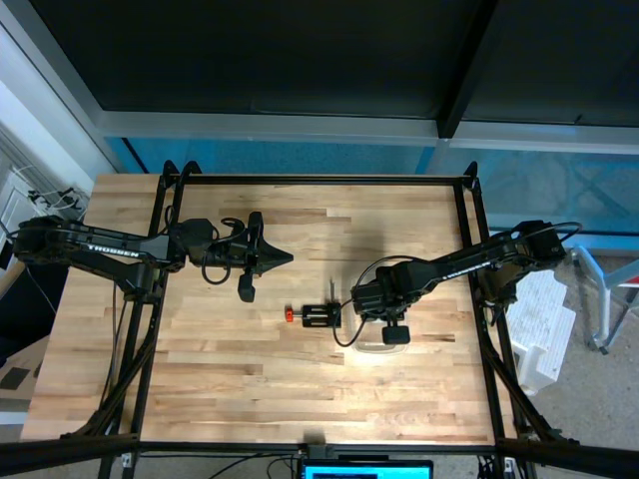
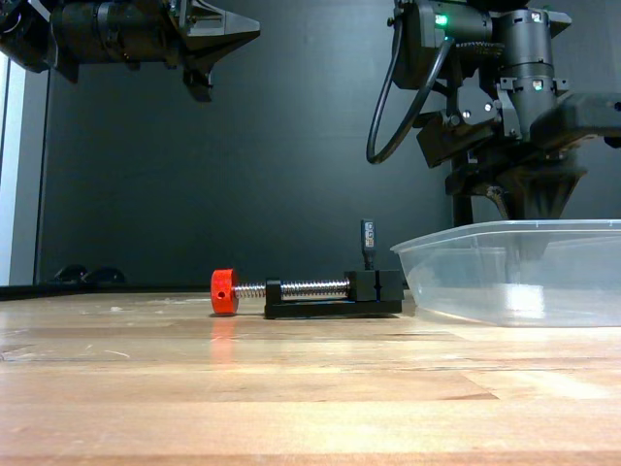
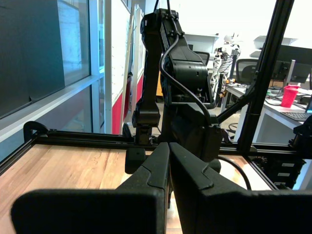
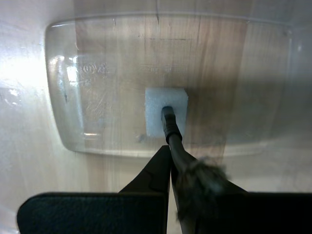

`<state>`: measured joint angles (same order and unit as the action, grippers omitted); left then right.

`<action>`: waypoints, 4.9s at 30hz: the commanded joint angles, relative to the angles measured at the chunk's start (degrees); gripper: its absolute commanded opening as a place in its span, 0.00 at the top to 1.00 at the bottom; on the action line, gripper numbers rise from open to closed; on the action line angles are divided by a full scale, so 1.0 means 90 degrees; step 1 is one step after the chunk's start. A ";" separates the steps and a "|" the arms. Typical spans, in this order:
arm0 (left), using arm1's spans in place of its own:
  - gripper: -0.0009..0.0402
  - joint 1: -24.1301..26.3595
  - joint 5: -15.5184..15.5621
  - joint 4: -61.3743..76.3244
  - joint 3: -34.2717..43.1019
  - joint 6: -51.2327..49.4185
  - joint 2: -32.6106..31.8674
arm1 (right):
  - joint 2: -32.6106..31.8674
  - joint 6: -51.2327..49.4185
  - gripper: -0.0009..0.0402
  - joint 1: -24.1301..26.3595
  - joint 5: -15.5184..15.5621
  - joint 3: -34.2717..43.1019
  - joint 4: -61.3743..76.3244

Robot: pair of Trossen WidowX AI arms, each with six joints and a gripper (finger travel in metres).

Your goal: Pick the usb-c connector and install on the hub

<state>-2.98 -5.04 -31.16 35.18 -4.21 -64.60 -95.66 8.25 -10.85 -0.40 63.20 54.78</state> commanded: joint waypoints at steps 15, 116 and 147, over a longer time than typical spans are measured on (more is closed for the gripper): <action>0.98 -0.0002 -0.0002 -0.0002 0.0002 0.0002 0.0000 | 0.0665 0.0005 0.98 0.0000 -0.0005 -0.0075 0.0146; 0.98 -0.0002 -0.0002 -0.0002 0.0002 0.0002 0.0000 | 0.0187 0.0126 0.78 -0.0090 -0.0170 -0.0435 -0.1001; 0.98 -0.0002 -0.0002 -0.0002 0.0002 0.0002 0.0000 | 0.0304 0.0126 0.98 -0.0087 -0.0175 -0.0284 -0.0838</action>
<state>-2.98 -5.04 -31.18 35.20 -4.19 -64.60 -93.10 9.37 -11.66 -1.93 60.10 46.52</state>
